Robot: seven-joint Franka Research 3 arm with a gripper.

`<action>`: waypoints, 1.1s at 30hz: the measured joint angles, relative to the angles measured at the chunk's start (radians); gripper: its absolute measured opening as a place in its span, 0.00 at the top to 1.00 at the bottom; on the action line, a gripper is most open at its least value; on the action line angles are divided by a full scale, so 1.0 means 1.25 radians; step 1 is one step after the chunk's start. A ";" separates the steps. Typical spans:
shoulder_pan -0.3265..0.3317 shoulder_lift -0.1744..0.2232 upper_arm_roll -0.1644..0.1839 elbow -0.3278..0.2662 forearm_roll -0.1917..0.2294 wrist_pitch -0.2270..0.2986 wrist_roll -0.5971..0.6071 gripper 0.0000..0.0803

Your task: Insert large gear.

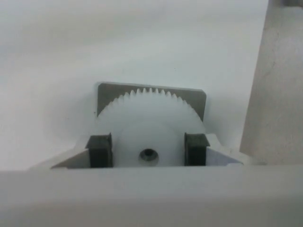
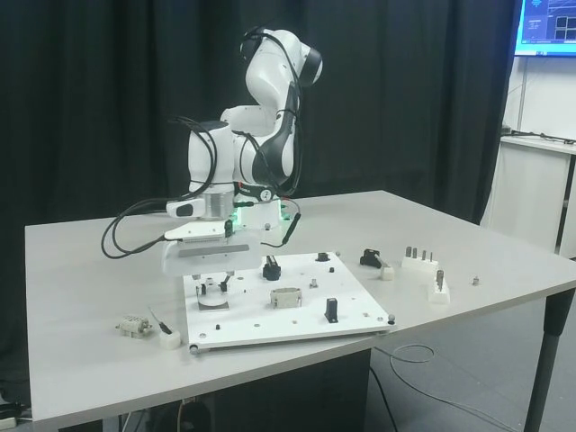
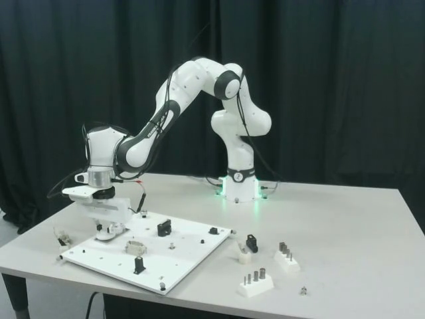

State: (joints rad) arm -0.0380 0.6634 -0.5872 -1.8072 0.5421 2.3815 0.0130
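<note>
Bright even room light, wrist view soft, washed-out

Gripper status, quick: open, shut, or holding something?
Gripper: shut on the large white toothed plastic gear, one black finger pad on each side of it, over the white assembly board.

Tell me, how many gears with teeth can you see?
1. The large gear is white and sits between the gripper fingers, over the white board on the table. More could be hidden under the arm.
</note>
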 joint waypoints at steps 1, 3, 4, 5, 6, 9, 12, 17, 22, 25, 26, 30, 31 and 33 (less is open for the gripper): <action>0.000 0.000 0.000 0.000 0.000 0.000 0.000 0.57; 0.000 0.000 0.000 0.000 0.000 0.000 0.000 0.57; 0.000 0.000 0.000 0.000 0.000 0.000 0.000 0.57; 0.000 0.000 0.000 0.000 0.000 0.000 0.000 0.57; 0.000 0.000 0.000 0.000 0.000 0.000 0.000 0.59; 0.000 0.000 0.000 0.000 0.000 0.000 0.000 0.59; 0.000 0.000 0.000 0.000 -0.001 0.000 -0.001 0.59; 0.000 0.000 0.001 0.000 -0.004 0.000 -0.043 0.59; 0.000 0.000 0.001 0.000 -0.004 -0.002 -0.112 0.59; 0.000 0.000 0.001 0.000 -0.005 -0.002 -0.153 0.59; 0.000 0.000 0.001 0.000 -0.005 -0.003 -0.166 0.59; 0.001 -0.001 0.001 0.000 -0.007 -0.003 -0.202 0.59; 0.001 -0.001 0.001 0.000 -0.008 -0.003 -0.204 0.59; 0.001 -0.001 0.001 0.000 -0.008 -0.003 -0.203 0.59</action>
State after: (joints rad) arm -0.0371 0.6626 -0.5865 -1.8074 0.5322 2.3776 -0.2413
